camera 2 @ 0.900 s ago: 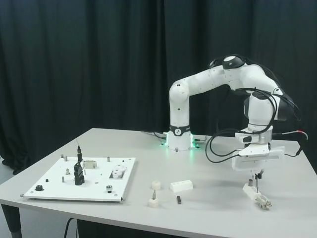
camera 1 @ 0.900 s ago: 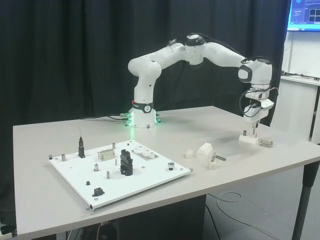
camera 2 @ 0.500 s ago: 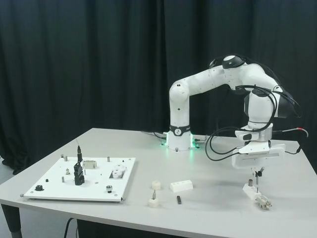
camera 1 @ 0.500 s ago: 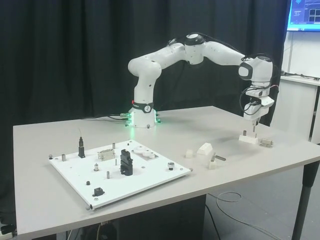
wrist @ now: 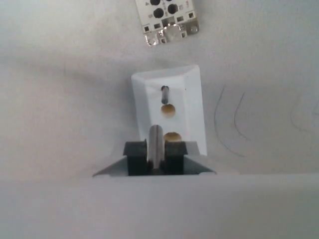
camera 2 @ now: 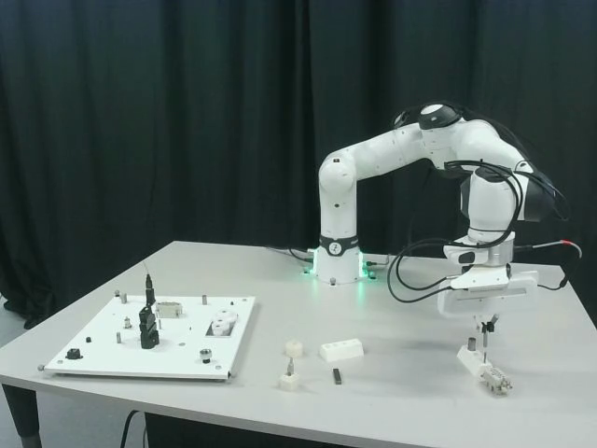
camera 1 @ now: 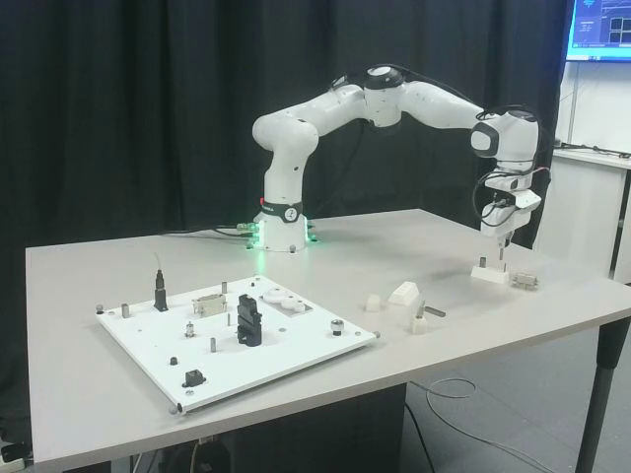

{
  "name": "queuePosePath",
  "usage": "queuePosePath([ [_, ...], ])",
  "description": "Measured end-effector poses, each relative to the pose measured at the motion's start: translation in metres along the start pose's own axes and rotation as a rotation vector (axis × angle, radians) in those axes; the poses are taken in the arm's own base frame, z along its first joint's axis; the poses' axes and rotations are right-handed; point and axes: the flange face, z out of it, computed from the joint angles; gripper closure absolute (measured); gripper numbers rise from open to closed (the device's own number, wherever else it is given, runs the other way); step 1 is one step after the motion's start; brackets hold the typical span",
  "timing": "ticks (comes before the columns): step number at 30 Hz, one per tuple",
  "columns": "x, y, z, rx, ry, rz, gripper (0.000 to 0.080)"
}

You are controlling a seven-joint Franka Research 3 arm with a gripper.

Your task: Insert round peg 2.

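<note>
In the wrist view my gripper (wrist: 155, 153) is shut on a grey round peg (wrist: 155, 142), which stands upright between the black pads (wrist: 134, 155). Straight below it lies the white peg holder (wrist: 187, 107), with two bare holes and one thin peg (wrist: 164, 91) still standing in it. From the room views my gripper (camera 1: 503, 239) (camera 2: 484, 329) hangs a short way above that holder (camera 1: 490, 273) (camera 2: 471, 358) at the table's far right. The white assembly board (camera 1: 296, 345) (camera 2: 177, 369) lies far off on the left side of the table.
A small metal connector block (wrist: 169, 20) (camera 1: 525, 281) (camera 2: 497, 381) lies right beside the holder. Mid-table there are a white wedge block (camera 1: 403, 293) (camera 2: 341, 350), two small white stands (camera 1: 374, 303) (camera 2: 294, 347) and a short black pin (camera 2: 337, 375). The arm's base (camera 1: 281, 232) stands at the back.
My gripper has risen straight up from the holder with the peg held in it. Nothing else on the table has moved.
</note>
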Motion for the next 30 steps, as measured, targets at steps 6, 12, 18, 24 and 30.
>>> queuePosePath([
  [6,0.0,0.0,0.0,0.0,0.0,0.009,0.0735],
  [12,0.0,0.0,0.0,-0.001,0.002,0.018,0.0735],
  [18,0.006,0.002,-0.002,-0.008,0.024,0.024,0.0735],
  [24,0.022,0.01,-0.01,-0.034,0.07,0.034,0.0735],
  [30,0.047,0.024,-0.023,-0.075,0.12,0.058,0.0735],
])
